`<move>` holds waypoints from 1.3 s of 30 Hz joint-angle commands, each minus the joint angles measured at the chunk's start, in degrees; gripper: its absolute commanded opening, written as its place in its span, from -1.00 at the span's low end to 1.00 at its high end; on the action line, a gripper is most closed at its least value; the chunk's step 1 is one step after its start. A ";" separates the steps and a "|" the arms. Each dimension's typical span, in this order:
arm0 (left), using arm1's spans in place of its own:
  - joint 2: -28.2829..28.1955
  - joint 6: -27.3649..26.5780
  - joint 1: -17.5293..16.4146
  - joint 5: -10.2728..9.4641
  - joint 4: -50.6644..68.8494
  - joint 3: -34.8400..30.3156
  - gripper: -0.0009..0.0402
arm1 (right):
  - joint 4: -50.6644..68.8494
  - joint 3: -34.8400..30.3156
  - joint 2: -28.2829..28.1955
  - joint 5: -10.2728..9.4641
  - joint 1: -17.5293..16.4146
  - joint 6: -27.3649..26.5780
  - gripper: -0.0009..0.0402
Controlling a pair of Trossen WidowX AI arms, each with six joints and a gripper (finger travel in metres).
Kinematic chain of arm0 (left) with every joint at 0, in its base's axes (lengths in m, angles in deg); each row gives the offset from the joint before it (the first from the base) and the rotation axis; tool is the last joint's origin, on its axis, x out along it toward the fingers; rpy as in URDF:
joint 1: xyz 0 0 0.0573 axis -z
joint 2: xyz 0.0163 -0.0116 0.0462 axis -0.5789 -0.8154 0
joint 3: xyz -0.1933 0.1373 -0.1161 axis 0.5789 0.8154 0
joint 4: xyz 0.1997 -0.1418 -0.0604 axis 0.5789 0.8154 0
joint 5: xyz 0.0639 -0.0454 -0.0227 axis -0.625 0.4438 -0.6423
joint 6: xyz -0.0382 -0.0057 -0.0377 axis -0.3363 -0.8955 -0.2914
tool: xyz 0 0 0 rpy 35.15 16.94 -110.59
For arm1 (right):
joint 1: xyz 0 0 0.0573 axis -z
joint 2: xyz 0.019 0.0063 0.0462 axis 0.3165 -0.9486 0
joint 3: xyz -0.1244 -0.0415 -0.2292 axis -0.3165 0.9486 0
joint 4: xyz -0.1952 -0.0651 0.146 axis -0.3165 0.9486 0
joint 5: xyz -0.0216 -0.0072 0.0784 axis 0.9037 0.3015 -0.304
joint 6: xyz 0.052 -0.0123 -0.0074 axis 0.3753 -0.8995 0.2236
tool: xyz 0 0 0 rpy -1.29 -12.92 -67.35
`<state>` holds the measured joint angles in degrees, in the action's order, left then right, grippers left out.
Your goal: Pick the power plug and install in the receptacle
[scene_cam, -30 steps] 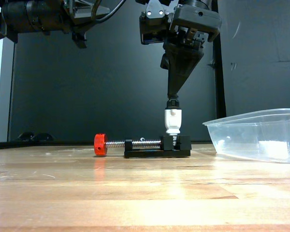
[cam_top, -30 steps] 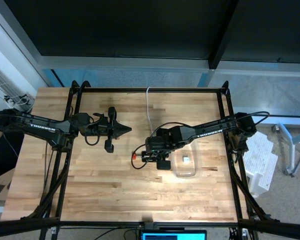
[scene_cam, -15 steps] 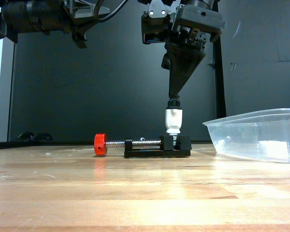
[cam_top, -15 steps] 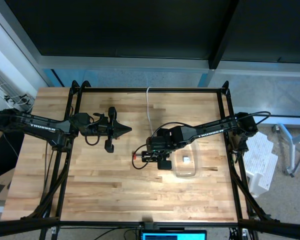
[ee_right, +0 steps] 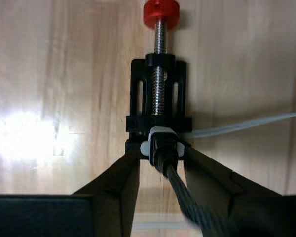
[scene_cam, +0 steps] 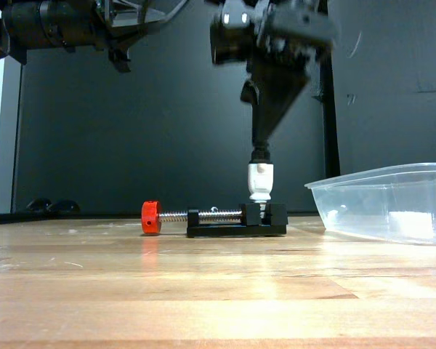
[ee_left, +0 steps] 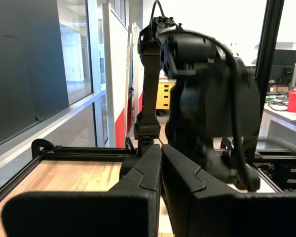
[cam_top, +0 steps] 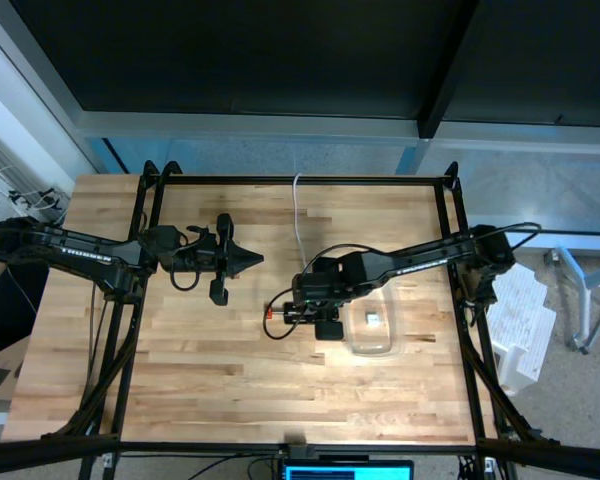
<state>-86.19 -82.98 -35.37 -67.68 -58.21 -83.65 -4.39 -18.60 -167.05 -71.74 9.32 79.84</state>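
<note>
The white receptacle (scene_cam: 260, 182) stands upright in the black mini vise (scene_cam: 236, 218), which has a red knob (scene_cam: 151, 217). The dark power plug (scene_cam: 260, 154) sits on top of it, and its dark cable runs up toward the wrist. My right gripper (scene_cam: 260, 149) points straight down over the plug. In the right wrist view its fingers (ee_right: 126, 177) stand on either side of the plug (ee_right: 163, 148), with a small gap on each side. My left gripper (cam_top: 250, 260) hangs shut over the left part of the table, away from the vise.
A clear plastic tray (scene_cam: 392, 203) holding a small white cube (cam_top: 373, 318) sits right beside the vise. The receptacle's thin white cord (cam_top: 298, 215) runs toward the table's far edge. A black frame (cam_top: 300, 181) borders the table.
The right gripper's upper body has shifted slightly and looks blurred now. The plug stays on top of the receptacle. The left arm has not moved.
</note>
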 commanded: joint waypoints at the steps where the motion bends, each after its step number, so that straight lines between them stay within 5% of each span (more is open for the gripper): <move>1: 0.00 0.00 0.00 0.00 -0.04 -0.02 -0.96 | 0.46 -0.22 1.22 0.28 0.00 0.07 -0.22; 16: 0.00 0.00 0.00 0.00 -0.04 -0.02 -0.96 | 4.52 -0.13 7.17 0.22 0.00 -1.29 -0.06; 21: 0.00 0.00 -0.02 0.00 0.50 -0.02 -0.96 | 1.99 2.84 12.76 0.22 1.16 -2.54 -0.28; 29: 0.00 0.00 -0.02 0.00 1.25 -0.02 -0.96 | -11.45 15.06 25.90 -0.24 4.79 -6.12 -0.99; 39: 0.00 0.00 0.00 0.00 1.27 -0.02 -0.96 | -38.97 29.59 37.40 -0.20 6.69 -7.76 -0.95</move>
<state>-86.19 -82.98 -35.37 -67.71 -56.90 -83.65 -39.67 9.05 -130.68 -71.93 15.55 71.95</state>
